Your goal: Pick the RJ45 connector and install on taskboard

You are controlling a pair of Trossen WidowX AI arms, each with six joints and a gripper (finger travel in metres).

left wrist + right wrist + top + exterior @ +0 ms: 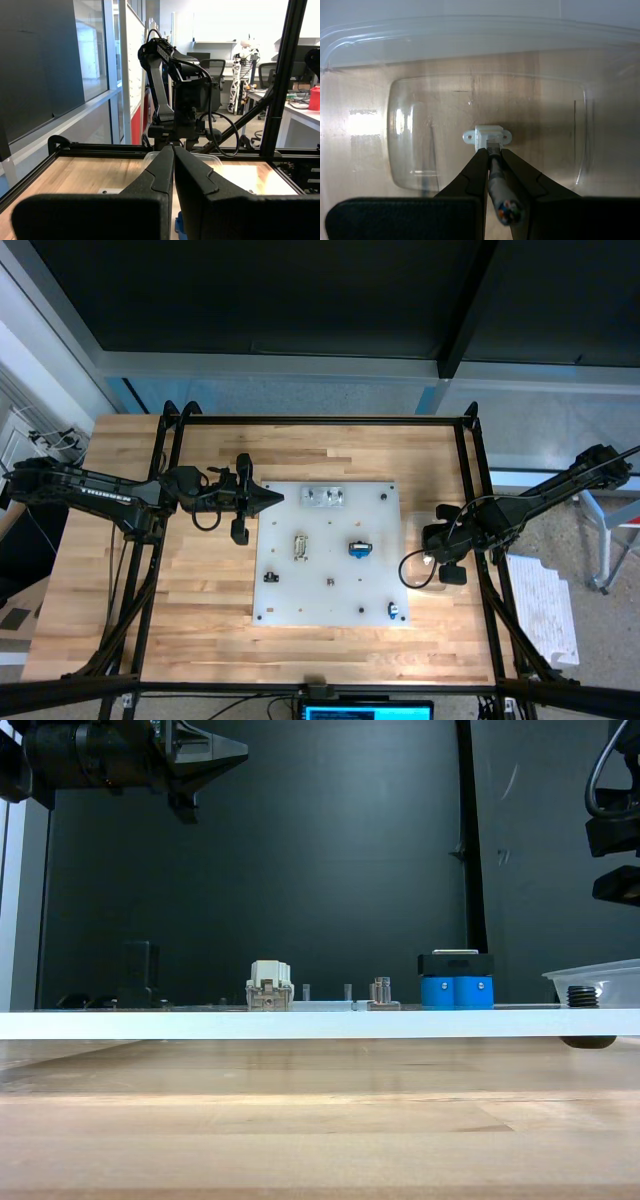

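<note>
Right gripper point(492, 151) in clear tray point(360, 75), pinching RJ45 connector point(487, 136); left gripper point(173, 148) pressed together, empty, above taskboard point(300, 600) left edge.

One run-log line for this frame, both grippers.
phase: pick; right gripper: shut on connector in clear tray; left gripper: shut, above board left edge; install: pending

- High view: bright, even overhead light falls on the counter point(200, 590) and on the left gripper point(277, 498) above it, whose fingers point(160, 175) are pressed together.
- Left wrist view: the windows beyond those fingers blow out white.
- Right wrist view: glare flares on the clear tray point(365, 40) beside the right gripper point(491, 151). The RJ45 connector point(489, 136) it pinches blurs nearest the lens.
- Low view: the backdrop is dim and the foreground counter is soft.
</note>
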